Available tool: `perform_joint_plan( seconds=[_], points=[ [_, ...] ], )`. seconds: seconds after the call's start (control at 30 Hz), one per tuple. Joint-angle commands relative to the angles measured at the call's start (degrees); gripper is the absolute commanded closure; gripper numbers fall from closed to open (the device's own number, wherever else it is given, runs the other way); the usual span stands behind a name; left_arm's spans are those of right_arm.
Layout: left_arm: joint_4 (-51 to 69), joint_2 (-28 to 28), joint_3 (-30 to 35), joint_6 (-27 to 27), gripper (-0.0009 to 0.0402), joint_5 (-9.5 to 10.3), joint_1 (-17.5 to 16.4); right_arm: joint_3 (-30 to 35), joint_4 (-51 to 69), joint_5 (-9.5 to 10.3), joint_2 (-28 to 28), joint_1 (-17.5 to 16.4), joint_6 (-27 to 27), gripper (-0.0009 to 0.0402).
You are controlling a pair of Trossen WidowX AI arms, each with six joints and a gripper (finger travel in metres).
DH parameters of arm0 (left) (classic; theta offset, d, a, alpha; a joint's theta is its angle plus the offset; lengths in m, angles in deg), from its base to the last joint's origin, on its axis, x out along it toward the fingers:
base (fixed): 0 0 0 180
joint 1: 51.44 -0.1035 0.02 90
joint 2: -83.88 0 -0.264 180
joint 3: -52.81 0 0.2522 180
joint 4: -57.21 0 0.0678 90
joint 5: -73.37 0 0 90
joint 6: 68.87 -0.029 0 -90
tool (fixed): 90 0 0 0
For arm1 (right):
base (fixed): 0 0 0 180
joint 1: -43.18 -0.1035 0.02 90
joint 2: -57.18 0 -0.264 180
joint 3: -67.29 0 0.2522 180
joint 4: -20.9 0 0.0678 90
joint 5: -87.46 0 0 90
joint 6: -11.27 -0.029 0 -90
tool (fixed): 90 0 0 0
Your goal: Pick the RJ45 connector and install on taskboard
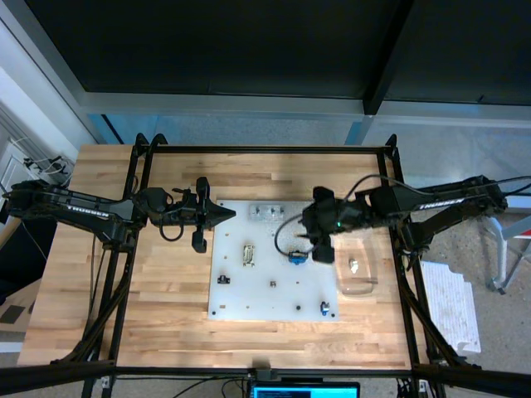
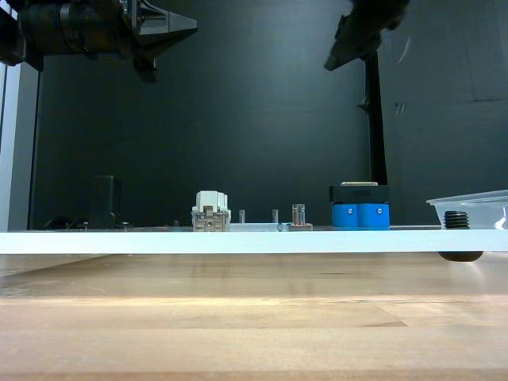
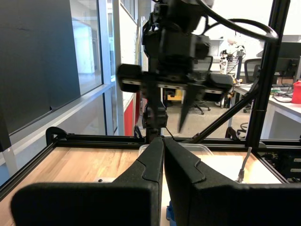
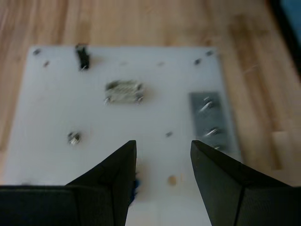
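**Connector not being found for certain; right gripper hanging open over the board**

The connector cannot be placed with confidence. Nothing is being carried by either arm. The pale shape in the clear tray [image 1: 358, 292] may be only the white block [image 1: 354, 265]. The top of the small blue jack [image 1: 325, 309] at the near right corner of the white board [image 1: 249, 294] is too small to be read as filled or empty. A dark cable [image 1: 280, 236] is looping beside the right arm, but whose it is cannot be told.

The right gripper [image 4: 163, 143] is being held spread and empty above the board, beyond the jack, probably so that the work below is left free. The left gripper [image 3: 163, 139] is being held closed on nothing, raised at the board's left edge, seemingly parked out of the way.

A larger blue block [image 2: 359, 214] is standing just below the right gripper and would be met on a straight descent. A pale housing [image 2: 210, 213] is sitting well to its left.
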Motion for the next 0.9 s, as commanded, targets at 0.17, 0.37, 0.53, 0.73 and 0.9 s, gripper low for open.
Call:
perform_joint_plan(
  seconds=[0.17,0.37,0.53,0.73,0.9],
  points=[
    [0.0,0.0,0.0,0.0,0.0393,-0.02,0.0,-1.1,-8.3,5.90,-2.1,4.1,2.7,0.0261],
    [0.0,0.0,0.0,0.0,0.0393,-0.02,0.0,-5.3,-16.9,6.49,-5.6,5.5,4.3,0.0304],
    [0.0,0.0,0.0,0.0,0.0393,-0.02,0.0,-10.7,-25.3,11.15,-8.4,7.4,4.9,0.0344],
    [0.0,0.0,0.0,0.0,0.0393,-0.02,0.0,-16.4,-33.4,11.85,-11.3,9.7,5.2,0.0390],
    [0.0,0.0,0.0,0.0,0.0393,-0.02,0.0,-21.7,-41.9,12.04,-13.0,10.8,5.3,0.0390]
  ],
)
